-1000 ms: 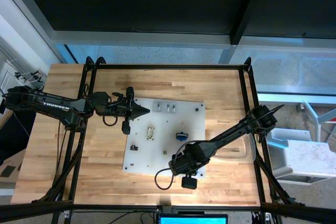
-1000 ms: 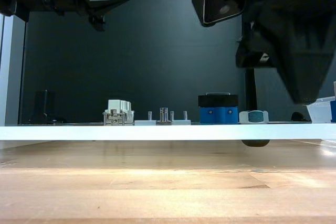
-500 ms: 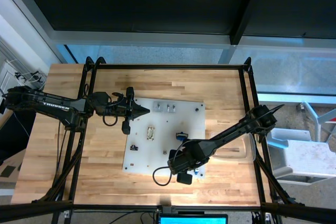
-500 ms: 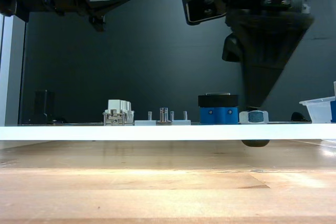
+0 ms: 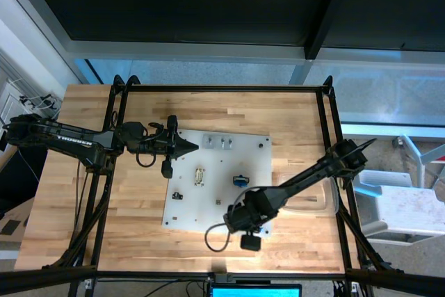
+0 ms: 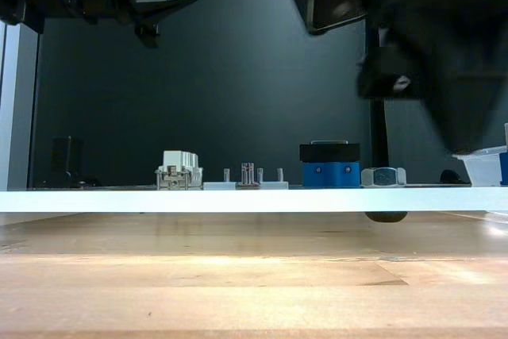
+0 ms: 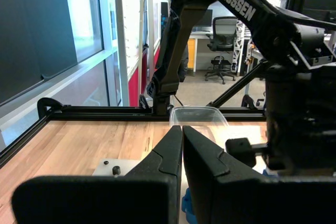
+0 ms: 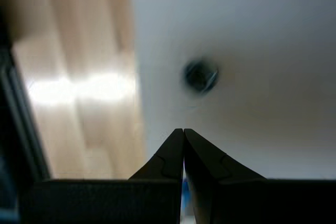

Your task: Pick the M12 fastener and fasten on the M12 threads

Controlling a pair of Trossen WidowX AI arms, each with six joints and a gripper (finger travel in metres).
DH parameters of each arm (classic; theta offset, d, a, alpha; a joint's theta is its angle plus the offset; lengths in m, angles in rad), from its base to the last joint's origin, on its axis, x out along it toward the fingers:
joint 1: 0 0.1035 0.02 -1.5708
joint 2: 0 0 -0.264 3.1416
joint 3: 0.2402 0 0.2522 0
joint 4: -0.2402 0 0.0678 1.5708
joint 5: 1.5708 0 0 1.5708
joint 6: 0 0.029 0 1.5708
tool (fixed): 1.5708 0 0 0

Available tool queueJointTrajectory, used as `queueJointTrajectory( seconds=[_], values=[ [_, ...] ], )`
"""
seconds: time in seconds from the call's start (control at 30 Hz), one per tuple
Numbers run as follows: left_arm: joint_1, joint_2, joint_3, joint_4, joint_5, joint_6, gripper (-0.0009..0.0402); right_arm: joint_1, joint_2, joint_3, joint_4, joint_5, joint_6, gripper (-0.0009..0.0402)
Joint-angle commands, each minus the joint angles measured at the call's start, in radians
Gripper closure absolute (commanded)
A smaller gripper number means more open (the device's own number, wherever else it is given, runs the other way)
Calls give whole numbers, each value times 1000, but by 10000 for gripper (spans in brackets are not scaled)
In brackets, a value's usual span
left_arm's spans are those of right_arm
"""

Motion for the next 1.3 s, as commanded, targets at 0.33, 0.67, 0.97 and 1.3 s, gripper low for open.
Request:
queueJointTrajectory(
  seconds=[0.33, 0.67, 0.97, 1.3],
  values=[
    [0, 0, 0, 0, 0, 0, 393, -4, -5, 0, 4, 155, 17, 393],
    [0, 0, 0, 0, 0, 0, 393, -2, -12, 0, 6, 121, 17, 393],
    [0, 0, 0, 0, 0, 0, 393, 1, -67, 0, 7, 93, 17, 393],
    [0, 0, 0, 0, 0, 0, 393, 1, -135, 0, 7, 101, 14, 393]
  ],
)
